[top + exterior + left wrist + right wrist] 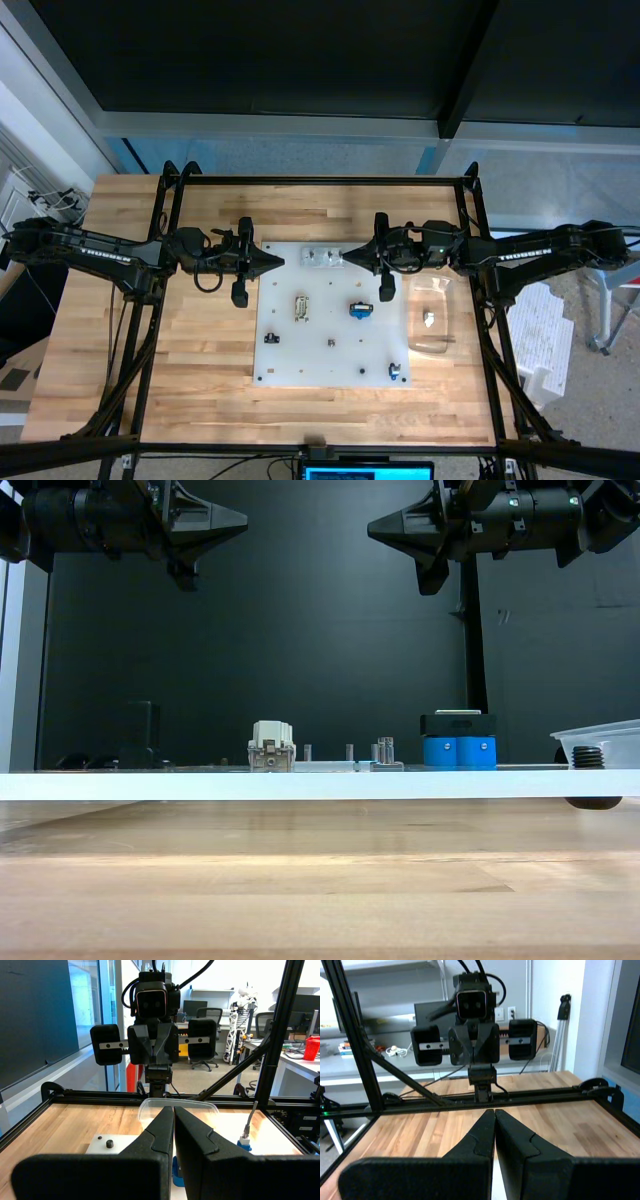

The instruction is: Pick the RJ45 connector and install on taskboard

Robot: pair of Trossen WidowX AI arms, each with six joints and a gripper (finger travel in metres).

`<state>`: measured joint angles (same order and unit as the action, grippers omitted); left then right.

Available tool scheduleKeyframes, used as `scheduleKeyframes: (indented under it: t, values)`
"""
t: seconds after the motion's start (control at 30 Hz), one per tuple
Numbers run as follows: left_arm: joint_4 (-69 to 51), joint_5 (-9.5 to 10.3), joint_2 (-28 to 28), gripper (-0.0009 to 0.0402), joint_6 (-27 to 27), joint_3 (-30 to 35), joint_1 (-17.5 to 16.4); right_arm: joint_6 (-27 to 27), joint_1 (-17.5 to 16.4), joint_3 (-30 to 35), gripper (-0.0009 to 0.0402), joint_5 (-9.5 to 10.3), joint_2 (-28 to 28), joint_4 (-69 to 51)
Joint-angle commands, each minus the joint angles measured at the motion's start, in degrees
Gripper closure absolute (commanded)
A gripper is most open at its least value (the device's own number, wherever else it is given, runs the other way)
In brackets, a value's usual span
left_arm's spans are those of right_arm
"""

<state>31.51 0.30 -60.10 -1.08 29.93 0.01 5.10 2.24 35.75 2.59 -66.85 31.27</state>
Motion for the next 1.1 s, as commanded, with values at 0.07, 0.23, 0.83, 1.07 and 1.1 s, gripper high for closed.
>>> scheduleKeyframes:
  t: [0.07, 0.23, 0.83, 1.07, 1.1]
  values:
    - [0.02, -0.02, 0.0, 0.0393, 0.02, 0.02, -0.02, -1.86, -0.02, 0.0, 0.0393, -0.04, 0.0, 0.42]
    - [0.02, -0.02, 0.0, 0.0393, 0.02, 0.02, 0.0, -2.23, -0.02, 0.0, 0.0393, -0.02, 0.0, 0.7]
    - [0.02, -0.02, 0.0, 0.0393, 0.02, 0.02, 0.0, -2.56, 0.0, 0.0, 0.0393, 0.0, 0.0, 0.66]
    - [0.02, -0.02, 0.0, 0.0393, 0.02, 0.02, 0.0, -2.6, 0.0, 0.0, 0.0393, -0.02, 0.0, 0.94]
    - [0.02, -0.02, 0.0, 0.0393, 0.02, 0.02, -0.02, -2.58, -0.02, 0.0, 0.0393, -0.02, 0.0, 1.03]
